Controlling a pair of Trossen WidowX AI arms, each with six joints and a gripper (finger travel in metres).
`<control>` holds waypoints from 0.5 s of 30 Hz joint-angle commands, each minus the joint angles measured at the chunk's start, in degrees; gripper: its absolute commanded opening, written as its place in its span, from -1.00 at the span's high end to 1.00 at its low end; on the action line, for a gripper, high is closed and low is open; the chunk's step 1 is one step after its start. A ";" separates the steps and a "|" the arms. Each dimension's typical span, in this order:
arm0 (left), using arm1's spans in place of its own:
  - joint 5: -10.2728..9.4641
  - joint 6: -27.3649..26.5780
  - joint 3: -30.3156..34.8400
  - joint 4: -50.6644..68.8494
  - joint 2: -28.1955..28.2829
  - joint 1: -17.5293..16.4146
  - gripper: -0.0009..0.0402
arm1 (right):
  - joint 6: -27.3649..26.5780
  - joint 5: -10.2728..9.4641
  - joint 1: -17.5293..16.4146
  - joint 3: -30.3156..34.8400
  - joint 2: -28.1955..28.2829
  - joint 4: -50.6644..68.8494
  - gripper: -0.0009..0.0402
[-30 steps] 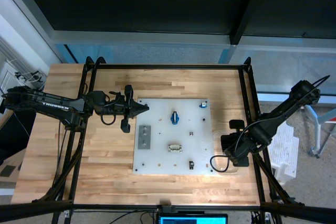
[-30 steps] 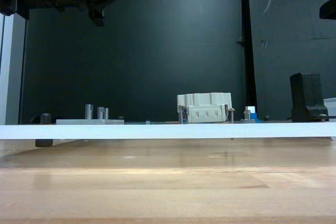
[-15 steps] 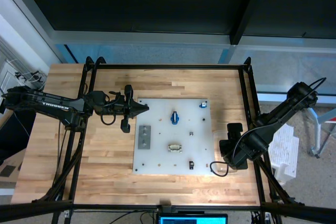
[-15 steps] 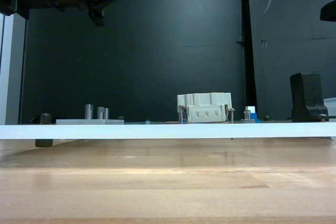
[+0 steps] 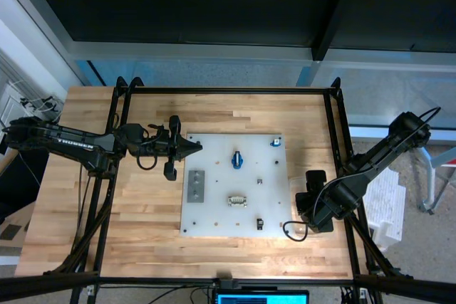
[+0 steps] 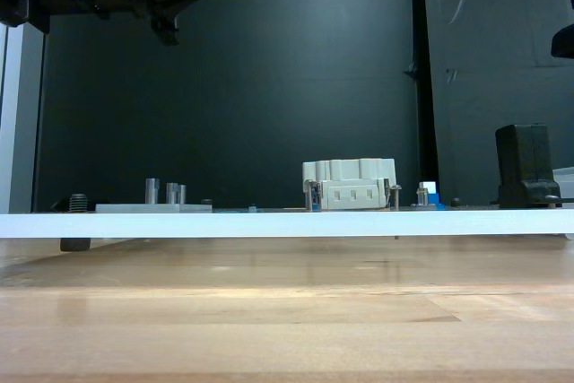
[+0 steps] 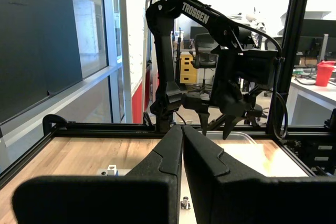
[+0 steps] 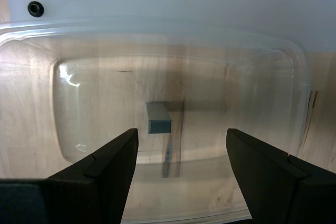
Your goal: Pick the 16mm bar and install on taskboard
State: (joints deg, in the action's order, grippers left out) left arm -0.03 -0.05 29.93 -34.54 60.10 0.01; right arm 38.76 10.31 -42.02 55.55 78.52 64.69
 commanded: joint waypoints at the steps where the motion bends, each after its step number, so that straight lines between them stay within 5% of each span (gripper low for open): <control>1: 0.02 0.00 0.02 0.00 0.00 -0.02 0.96 | 0.24 -1.42 0.02 -0.90 0.02 -0.63 -0.18; 15: 0.02 0.00 0.02 0.00 0.00 -0.02 0.96 | -0.39 -2.38 0.52 -4.83 0.02 -6.19 -0.18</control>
State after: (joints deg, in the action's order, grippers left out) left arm -0.03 -0.05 29.95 -34.54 60.10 0.01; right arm 38.63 8.05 -41.47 50.98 78.52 58.98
